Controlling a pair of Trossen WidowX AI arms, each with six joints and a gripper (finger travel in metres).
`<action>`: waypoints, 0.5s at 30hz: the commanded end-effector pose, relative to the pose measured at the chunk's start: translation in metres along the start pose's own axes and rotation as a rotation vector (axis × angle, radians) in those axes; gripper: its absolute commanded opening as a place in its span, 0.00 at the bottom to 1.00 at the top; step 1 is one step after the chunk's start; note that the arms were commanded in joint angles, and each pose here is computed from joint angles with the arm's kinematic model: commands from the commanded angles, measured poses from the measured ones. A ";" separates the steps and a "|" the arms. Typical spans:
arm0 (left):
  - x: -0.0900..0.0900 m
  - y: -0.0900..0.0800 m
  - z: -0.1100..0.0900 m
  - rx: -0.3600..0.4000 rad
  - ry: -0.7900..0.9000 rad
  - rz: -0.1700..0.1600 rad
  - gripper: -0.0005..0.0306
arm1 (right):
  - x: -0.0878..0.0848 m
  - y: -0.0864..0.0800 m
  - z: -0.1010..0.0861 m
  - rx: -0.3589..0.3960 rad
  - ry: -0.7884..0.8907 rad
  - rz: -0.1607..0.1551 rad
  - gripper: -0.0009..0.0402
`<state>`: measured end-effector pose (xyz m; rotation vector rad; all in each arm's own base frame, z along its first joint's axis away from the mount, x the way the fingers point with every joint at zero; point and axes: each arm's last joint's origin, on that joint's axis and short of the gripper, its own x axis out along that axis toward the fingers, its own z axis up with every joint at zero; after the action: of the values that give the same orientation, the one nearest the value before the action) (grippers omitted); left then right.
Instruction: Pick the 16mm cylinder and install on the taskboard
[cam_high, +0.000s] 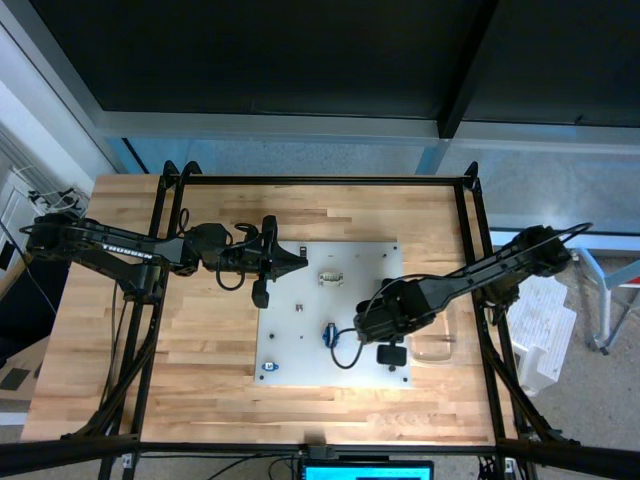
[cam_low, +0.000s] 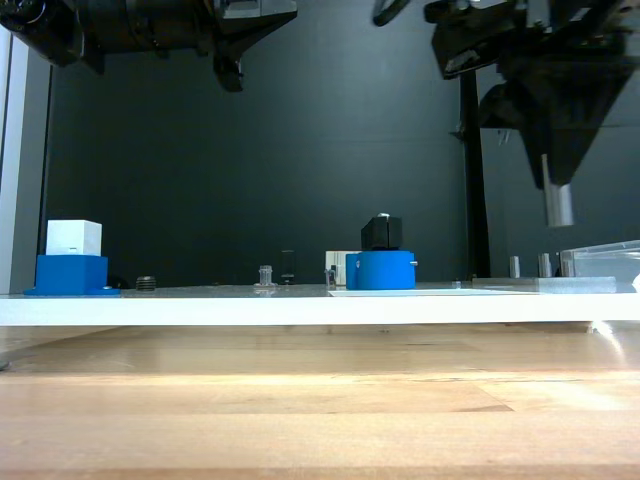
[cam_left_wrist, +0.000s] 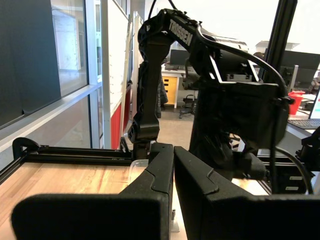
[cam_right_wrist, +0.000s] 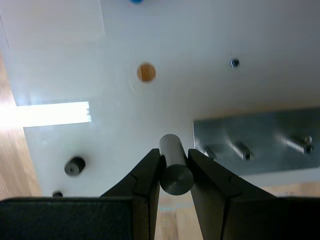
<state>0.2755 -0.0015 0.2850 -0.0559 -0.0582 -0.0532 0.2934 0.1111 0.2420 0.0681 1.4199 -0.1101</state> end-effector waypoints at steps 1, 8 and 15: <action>0.000 0.000 0.000 0.000 0.000 0.000 0.02 | 0.004 0.002 0.008 0.007 0.001 -0.001 0.02; 0.000 0.000 0.000 0.000 0.000 0.000 0.02 | 0.010 0.007 0.022 -0.003 0.000 -0.003 0.02; 0.000 0.000 0.000 0.000 0.000 0.000 0.02 | 0.017 0.009 0.034 -0.003 0.002 -0.005 0.02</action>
<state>0.2755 -0.0015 0.2850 -0.0559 -0.0578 -0.0532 0.3281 0.1157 0.2307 0.0629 1.4239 -0.1122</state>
